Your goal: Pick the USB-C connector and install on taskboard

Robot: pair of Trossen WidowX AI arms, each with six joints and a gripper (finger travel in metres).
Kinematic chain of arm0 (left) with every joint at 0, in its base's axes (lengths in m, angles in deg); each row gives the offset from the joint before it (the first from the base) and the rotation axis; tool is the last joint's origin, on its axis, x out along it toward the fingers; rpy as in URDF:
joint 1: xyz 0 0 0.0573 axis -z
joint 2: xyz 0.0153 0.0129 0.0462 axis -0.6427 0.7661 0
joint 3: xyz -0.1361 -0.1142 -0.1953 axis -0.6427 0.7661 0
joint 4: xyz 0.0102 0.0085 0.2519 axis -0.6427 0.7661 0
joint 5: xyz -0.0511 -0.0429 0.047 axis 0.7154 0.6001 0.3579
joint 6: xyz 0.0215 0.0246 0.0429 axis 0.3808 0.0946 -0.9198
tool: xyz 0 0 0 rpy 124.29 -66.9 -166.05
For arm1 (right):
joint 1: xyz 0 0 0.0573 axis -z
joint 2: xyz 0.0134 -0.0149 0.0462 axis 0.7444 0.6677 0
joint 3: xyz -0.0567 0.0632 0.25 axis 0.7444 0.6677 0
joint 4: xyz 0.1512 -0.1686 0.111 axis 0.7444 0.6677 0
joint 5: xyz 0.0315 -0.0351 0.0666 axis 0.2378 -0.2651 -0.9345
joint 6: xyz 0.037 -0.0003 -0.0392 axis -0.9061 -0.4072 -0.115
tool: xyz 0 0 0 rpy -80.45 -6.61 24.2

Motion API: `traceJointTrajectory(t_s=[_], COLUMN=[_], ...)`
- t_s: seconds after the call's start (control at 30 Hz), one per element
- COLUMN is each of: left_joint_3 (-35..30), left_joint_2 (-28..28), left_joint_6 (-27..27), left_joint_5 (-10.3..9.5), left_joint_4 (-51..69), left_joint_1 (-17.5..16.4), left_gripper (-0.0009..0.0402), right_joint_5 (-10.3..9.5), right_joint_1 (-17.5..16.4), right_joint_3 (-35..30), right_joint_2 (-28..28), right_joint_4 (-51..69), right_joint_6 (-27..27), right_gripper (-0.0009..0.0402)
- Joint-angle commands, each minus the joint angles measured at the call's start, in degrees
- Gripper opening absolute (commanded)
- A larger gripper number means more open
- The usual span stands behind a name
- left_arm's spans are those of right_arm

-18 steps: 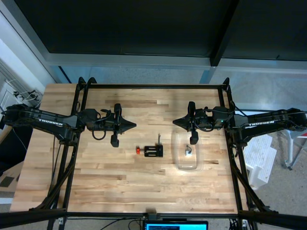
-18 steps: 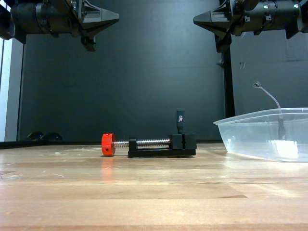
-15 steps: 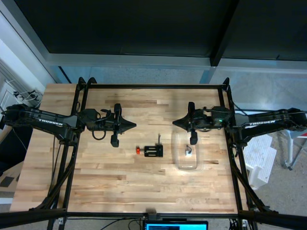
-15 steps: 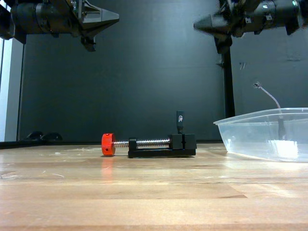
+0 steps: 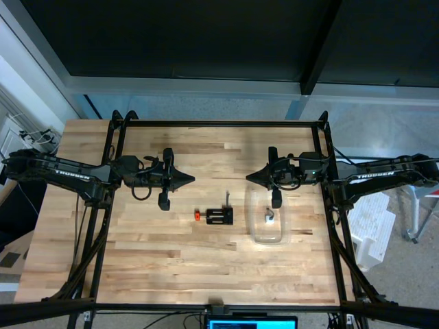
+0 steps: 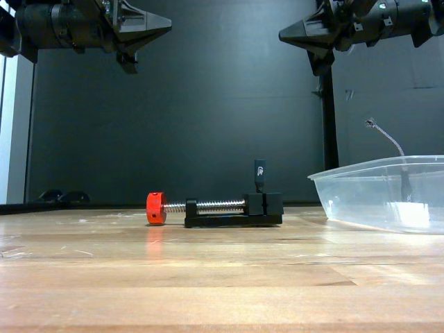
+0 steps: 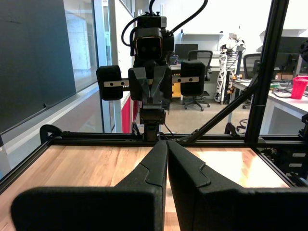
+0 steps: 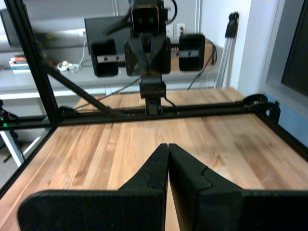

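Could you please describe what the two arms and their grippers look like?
The left arm and right arm are matte black with white TROSSEN lettering and looping black cables. The left gripper, high left of the taskboard, and the right gripper, high to its right, each end in two tapered black fingers.

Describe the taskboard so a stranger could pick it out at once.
On the wooden table, look near the middle, just nearer than the gap between the left claw and right claw, both shut and held high. The taskboard lies left of the clear plastic tray. It alone is a small black block with a red-orange knob at its left end.
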Motion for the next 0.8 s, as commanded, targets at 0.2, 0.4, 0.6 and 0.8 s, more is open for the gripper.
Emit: traceJointTrajectory(t_s=[0.2,0.4,0.6,0.8], left_joint_3=[-0.02,-0.02,-0.02,-0.02], left_joint_2=[-0.02,0.0,0.0,0.0], left_joint_6=[0.0,0.0,0.0,0.0], left_joint_5=[0.02,0.02,0.02,0.02], left_joint_4=[0.02,0.0,0.0,0.0], left_joint_1=[0.0,-0.02,0.0,0.0], left_gripper=[0.0,0.0,0.0,0.0], right_joint_5=[2.16,3.06,3.17,3.15], right_joint_1=[-2.58,-3.82,-5.38,-7.26], right_joint_3=[-3.52,-7.93,-14.71,-21.94], right_joint_2=[0.07,0.07,0.35,3.72], right_joint_4=[14.73,28.94,45.35,62.86], right_joint_6=[-0.79,-0.83,-2.19,-4.04], right_gripper=[0.0,0.0,0.0,0.0])
